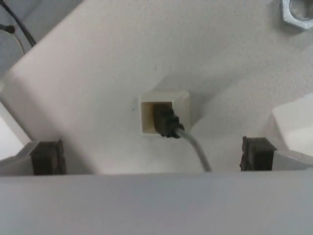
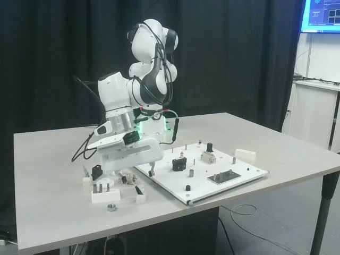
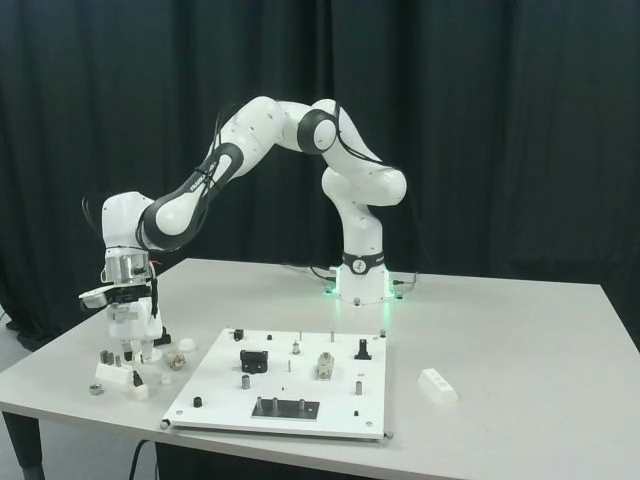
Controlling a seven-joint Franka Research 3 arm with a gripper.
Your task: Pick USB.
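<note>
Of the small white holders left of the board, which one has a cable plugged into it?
The square white socket block beneath the open gripper; a black USB plug with a grey cable sits in it.

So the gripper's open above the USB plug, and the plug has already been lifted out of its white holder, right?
Not quite. The gripper is open above the USB plug, but the wrist view shows the plug seated in its white holder, its grey cable trailing out.

The arm (image 3: 250, 140) reaches low, gripper (image 1: 151, 155) spread (fingers wide apart).
</note>
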